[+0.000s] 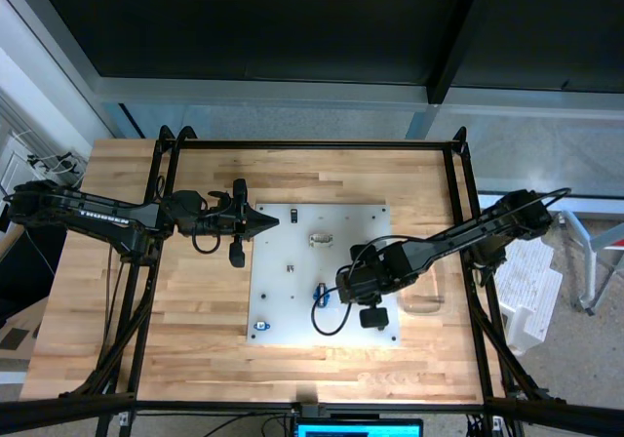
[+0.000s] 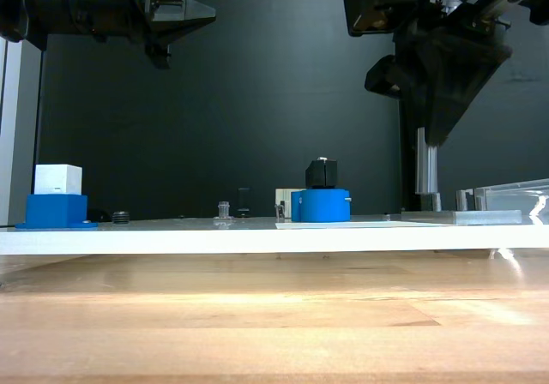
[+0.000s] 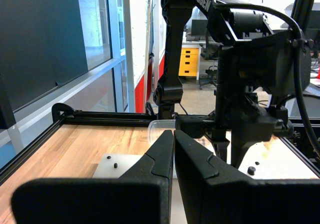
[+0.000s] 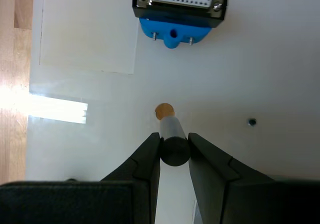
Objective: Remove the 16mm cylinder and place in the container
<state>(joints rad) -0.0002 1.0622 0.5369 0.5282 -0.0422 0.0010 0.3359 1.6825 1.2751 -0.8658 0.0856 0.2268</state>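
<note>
Left hand [image 1: 269, 220]: parked at mid-left of the high view, off the left edge of the white board [image 1: 292, 305], high above the surface [image 1: 146, 339]. Its fingers are pressed together, holding nothing.

Right hand [image 4: 173, 138]: over the lower right part of the board in the high view. It is clamped on the 16mm cylinder [image 2: 426, 165], gripping near the rod's upper end.

In the low view the rod hangs at centre-right with its lower end just above the board. The wrist view shows the open hole [image 4: 163, 111] beside the rod's far end, so it looks fully pulled out. The blue connector [image 4: 174, 34] sits beyond it, well apart.

Container [image 1: 430, 300]: on the wood just off the board's right edge, near the hand.

Risks:
- Grip is on a smooth round rod, held high up between narrow fingers, so it could pivot or slide out during a fast swing to the right.
- The rod hangs low. Going sideways without lifting first could knock its lower end on the tub's wall and push or tip the light tub.
- Letting go from too high could make the rod bounce out or roll.
- Left arm is well clear, so a clash is unlikely.

Orientation: long axis vertical, close to plumb in the low view. The free end points straight down at the board and the gripped end points up.
</note>
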